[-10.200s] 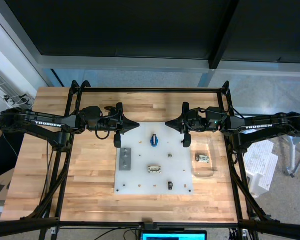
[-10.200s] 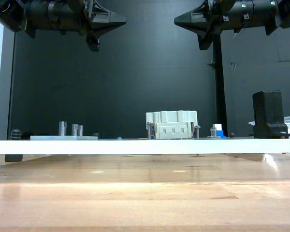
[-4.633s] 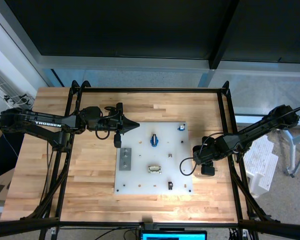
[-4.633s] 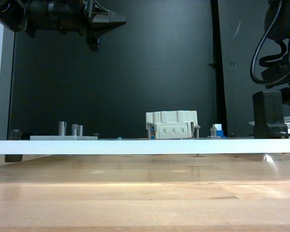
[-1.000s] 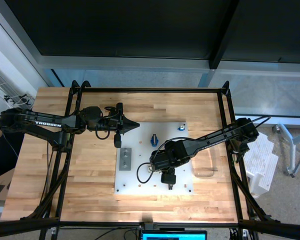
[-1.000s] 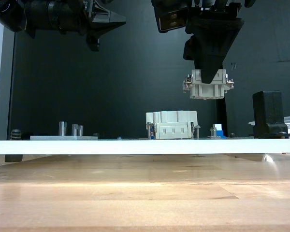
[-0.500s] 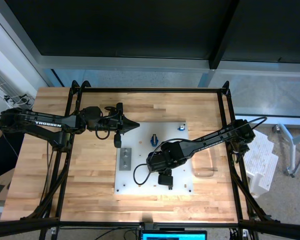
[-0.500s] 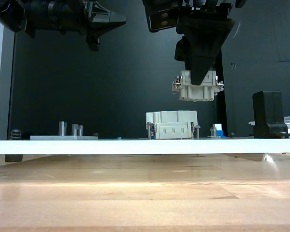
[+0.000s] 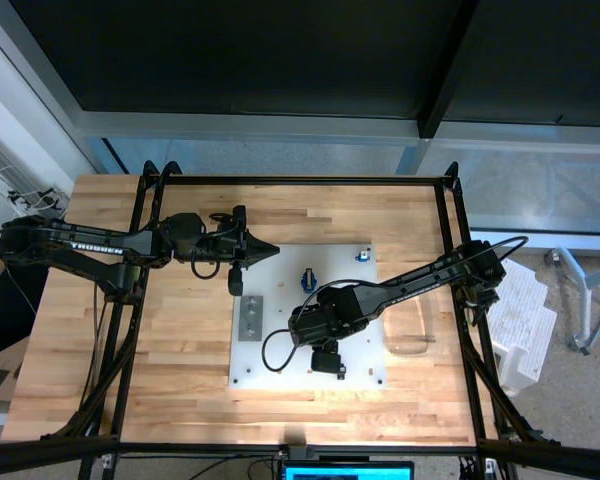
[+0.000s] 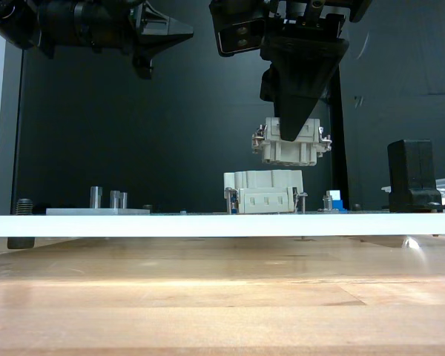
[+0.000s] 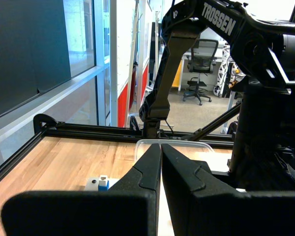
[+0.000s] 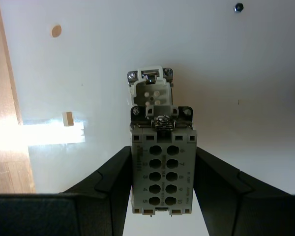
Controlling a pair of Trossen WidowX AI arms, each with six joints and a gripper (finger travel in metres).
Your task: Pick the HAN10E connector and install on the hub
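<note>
A clear shallow plastic tub (image 9: 412,338) lies on the pale wooden table (image 9: 180,350) just beside the right edge of the white rectangular plate (image 9: 270,368); whether anything lies in it cannot be told. On the plate stand a darker grey two-hole metal block (image 9: 251,316) near its left edge, a small blue part (image 9: 307,279) toward the far side, a tiny blue-and-white piece (image 9: 362,255) at the far right corner, and a small black upright part (image 10: 411,178) near the front, which in the low view rises to the right of the hub and well clear of the connector. The hub, a beige-grey rectangular socket base (image 10: 263,191), sits about mid-plate. The right gripper (image 10: 289,133) points down over it, its two black fingers (image 12: 113,169) closed against the long sides of the HAN10E connector, a pale grey-beige plug block with metal end clips (image 10: 289,144), whose ten numbered holes face the wrist camera. The connector hangs just above the hub without touching it, a thin gap between them, and is offset slightly to the right in the low view; from the right wrist the hub shows partly beyond the connector's far end. The left gripper (image 9: 265,251) hovers high over the table beside the plate's far left corner, its fingers pressed together with nothing between them.
</note>
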